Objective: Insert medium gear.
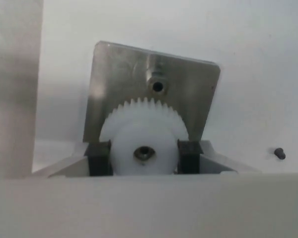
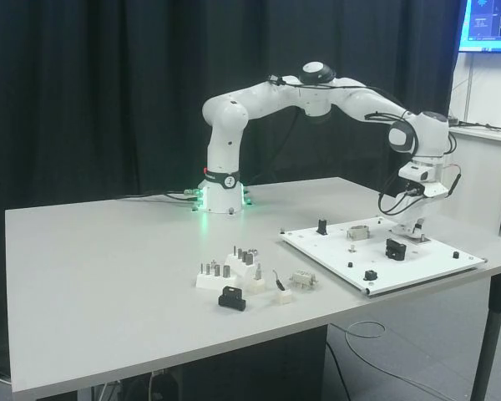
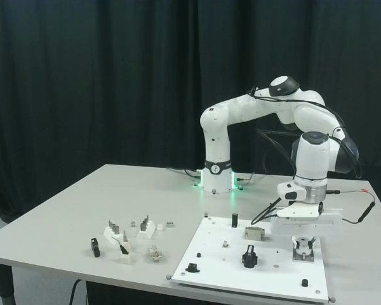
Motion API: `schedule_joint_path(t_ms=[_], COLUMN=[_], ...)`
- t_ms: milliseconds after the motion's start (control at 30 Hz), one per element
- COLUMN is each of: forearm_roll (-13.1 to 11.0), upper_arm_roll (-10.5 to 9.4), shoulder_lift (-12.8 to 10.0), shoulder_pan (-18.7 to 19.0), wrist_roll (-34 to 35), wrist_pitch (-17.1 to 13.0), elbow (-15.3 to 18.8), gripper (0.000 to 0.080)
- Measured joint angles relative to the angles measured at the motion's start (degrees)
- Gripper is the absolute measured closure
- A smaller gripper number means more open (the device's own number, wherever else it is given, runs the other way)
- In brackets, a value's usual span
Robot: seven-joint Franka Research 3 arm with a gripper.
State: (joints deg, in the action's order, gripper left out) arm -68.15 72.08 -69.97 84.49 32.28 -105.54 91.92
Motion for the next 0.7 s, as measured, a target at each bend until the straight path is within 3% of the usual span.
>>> schedule_joint_path(t_ms=[700], forearm_roll=[-0.5], upper_arm_roll=[-0.8], shoulder_lift=[0.07], shoulder_pan=[-0.78], wrist_roll=[2.83], wrist_pitch=[0.01], elbow=[-0.33], gripper=[0.0522])
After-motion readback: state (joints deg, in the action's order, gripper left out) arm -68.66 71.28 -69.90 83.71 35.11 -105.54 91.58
